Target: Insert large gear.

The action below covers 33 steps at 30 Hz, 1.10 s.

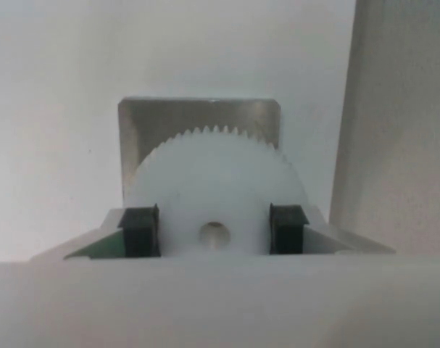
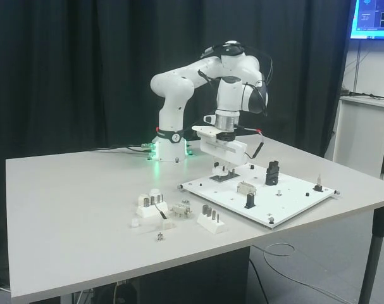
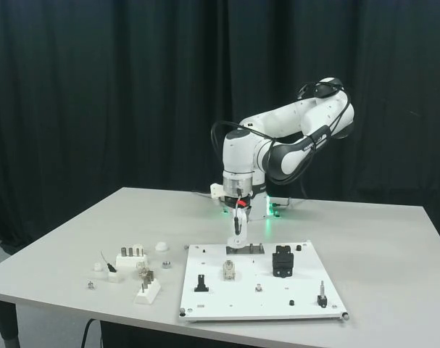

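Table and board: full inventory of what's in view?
large gear: 1, white, held between the jaws above a grey plate
grey plate: 1, grey, on the white board under the gear
white board: 1, white, on the table in front of the arm
black fixtures: several, black, on the board
small part holders: a few, white, on the table beside the board
table: 1, grey
arm: 1, white
gripper: 1, black pads, shut on the gear
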Each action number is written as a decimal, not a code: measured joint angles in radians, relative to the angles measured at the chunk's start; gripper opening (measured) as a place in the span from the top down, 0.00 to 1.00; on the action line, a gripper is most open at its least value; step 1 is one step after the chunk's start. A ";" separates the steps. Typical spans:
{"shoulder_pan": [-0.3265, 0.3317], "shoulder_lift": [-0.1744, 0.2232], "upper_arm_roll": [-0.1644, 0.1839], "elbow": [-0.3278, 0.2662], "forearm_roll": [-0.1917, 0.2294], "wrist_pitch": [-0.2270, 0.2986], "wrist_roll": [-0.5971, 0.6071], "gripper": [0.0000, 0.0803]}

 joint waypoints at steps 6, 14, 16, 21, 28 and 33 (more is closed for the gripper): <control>0.000 0.000 0.000 0.000 0.000 0.000 0.000 0.59; 0.000 0.000 0.003 0.001 0.001 0.010 0.000 0.59; 0.000 0.000 0.005 0.001 0.002 0.015 0.000 0.59; 0.000 0.000 0.008 0.003 0.002 0.025 0.000 0.59; 0.000 0.000 0.016 0.004 0.007 0.044 0.000 0.59; 0.000 0.000 0.018 0.004 0.007 0.047 0.000 0.59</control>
